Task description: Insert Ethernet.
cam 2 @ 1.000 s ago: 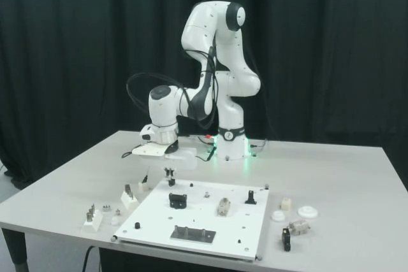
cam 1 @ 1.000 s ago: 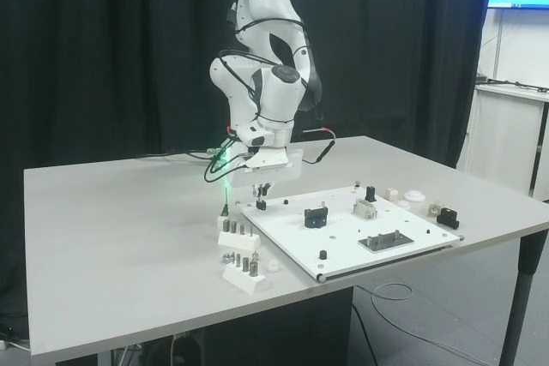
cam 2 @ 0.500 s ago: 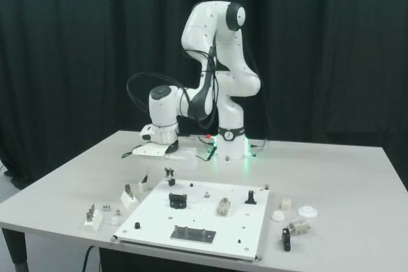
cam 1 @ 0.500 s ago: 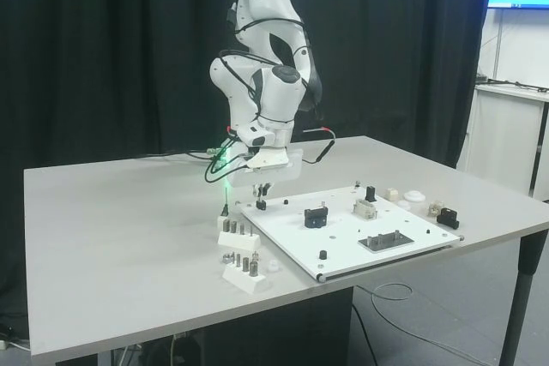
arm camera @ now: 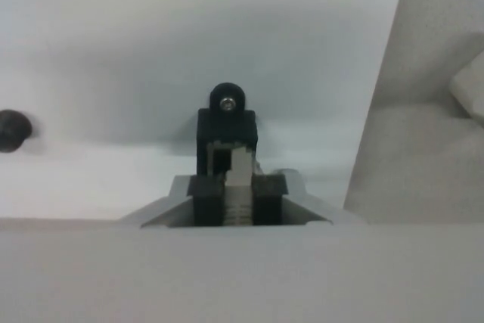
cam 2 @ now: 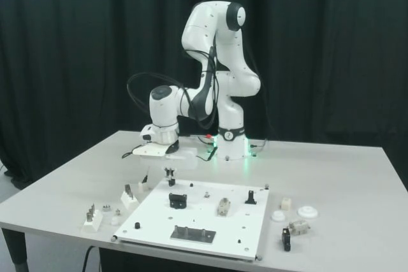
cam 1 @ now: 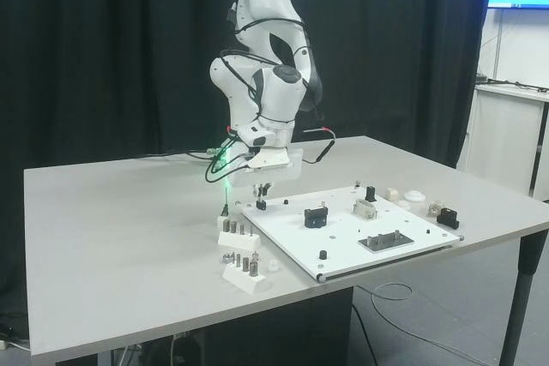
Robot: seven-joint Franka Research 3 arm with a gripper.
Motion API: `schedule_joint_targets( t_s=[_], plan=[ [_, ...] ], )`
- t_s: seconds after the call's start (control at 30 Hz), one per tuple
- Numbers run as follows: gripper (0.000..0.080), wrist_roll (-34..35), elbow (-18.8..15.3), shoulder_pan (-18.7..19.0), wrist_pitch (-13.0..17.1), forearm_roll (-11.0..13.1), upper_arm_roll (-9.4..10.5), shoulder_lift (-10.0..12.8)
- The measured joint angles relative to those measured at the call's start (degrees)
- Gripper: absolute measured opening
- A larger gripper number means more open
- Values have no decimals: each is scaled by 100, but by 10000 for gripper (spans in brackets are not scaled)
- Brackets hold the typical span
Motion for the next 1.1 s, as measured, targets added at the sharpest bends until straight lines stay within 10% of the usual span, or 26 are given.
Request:
schedule_joint_targets(
  t_s=[1.1],
  plan=[
    [75,0,-9,137,-94,-56,-55,-93]
  ],
)
